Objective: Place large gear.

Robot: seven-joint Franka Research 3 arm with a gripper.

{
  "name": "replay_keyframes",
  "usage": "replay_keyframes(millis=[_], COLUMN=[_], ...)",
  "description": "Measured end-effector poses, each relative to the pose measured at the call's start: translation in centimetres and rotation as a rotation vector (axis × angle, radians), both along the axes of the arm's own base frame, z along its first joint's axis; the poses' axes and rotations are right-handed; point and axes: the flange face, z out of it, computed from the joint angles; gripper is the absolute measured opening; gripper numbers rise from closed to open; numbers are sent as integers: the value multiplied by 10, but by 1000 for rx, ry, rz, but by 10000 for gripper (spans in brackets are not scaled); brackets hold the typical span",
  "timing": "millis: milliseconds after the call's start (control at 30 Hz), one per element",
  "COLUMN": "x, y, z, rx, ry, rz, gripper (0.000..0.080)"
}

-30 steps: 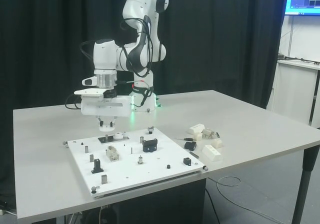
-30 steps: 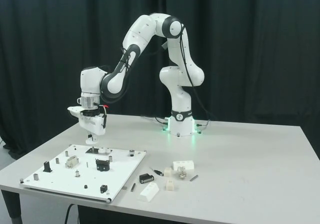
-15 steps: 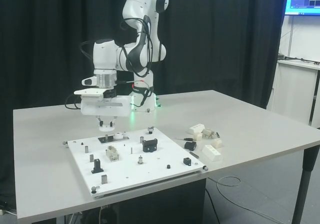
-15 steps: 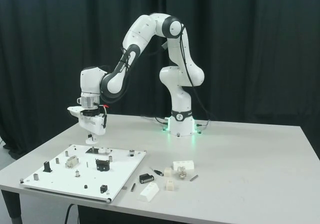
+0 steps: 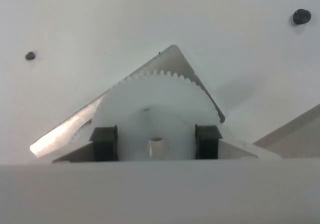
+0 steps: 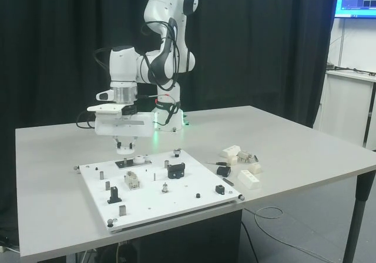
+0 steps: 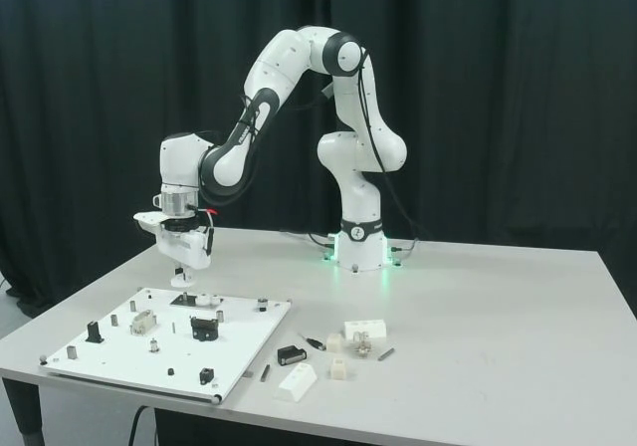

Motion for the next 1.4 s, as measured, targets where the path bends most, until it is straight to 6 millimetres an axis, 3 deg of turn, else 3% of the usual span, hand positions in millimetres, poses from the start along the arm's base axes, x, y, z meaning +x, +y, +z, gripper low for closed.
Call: replay_keyframes(millis=[900, 1133, 1400], x=[5, 21, 48], y=[5, 23, 61], z=[0, 5, 14], rx=[-9, -8, 11], ry=[-4, -19, -47], rz=[19, 61, 92], gripper=[329, 329, 329])
